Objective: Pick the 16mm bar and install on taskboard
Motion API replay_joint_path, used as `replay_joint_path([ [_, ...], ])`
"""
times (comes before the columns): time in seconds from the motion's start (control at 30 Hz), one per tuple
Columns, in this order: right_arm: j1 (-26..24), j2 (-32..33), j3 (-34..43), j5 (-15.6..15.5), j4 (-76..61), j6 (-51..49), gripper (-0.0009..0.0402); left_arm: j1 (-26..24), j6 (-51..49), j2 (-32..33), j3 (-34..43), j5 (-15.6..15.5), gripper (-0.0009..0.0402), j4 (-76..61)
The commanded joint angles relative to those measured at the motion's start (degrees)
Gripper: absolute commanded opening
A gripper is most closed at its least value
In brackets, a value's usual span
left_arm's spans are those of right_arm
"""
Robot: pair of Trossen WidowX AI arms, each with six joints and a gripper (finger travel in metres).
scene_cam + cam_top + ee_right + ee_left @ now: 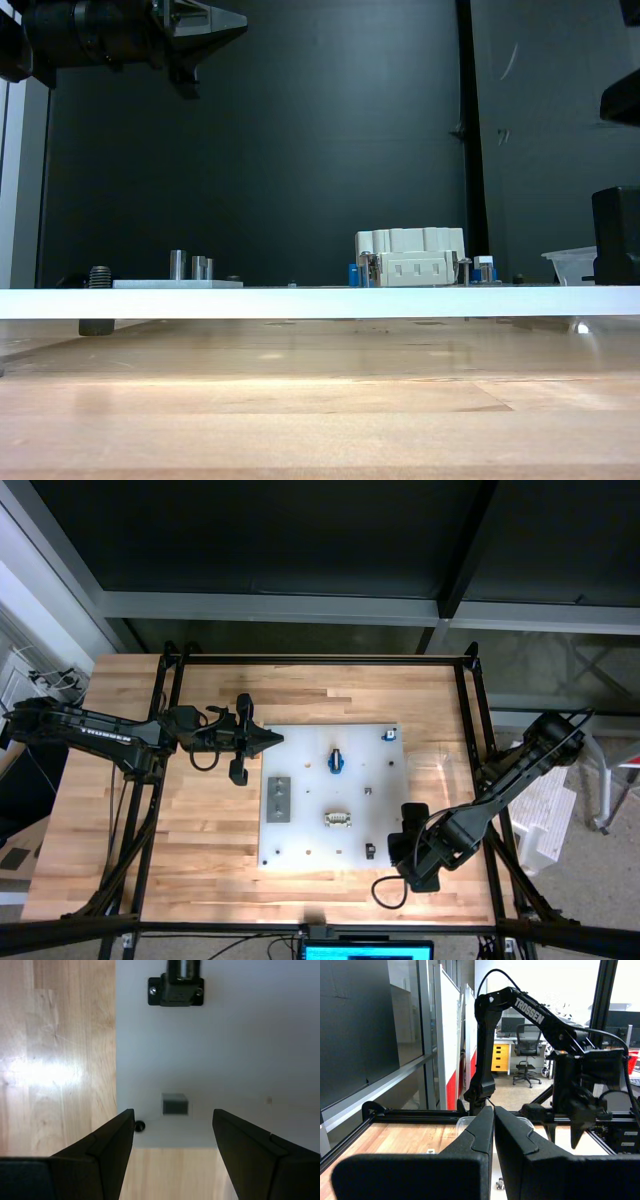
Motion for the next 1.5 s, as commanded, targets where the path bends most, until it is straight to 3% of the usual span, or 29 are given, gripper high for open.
replay_joint_path([
  [0.03, 0.0, -2.3, 0.1, -0.3, -1.6, 0.0, 0.0226, 0.0, 0.0, 0.0, 0.0, 0.0, 0.0000, 0.0],
  [0.23, 0.1, -5.0, 0.1, -0.4, -3.7, 0.0, 0.0226, 0.0, 0.0, 0.0, 0.0, 0.0, 0.0000, 0.0],
  [1.5, 0.1, -5.0, 0.1, -0.4, -4.3, 0.1, 0.0165, 0.0, 0.0, 0.0, 0.0, 0.0, 0.0000, 0.0],
])
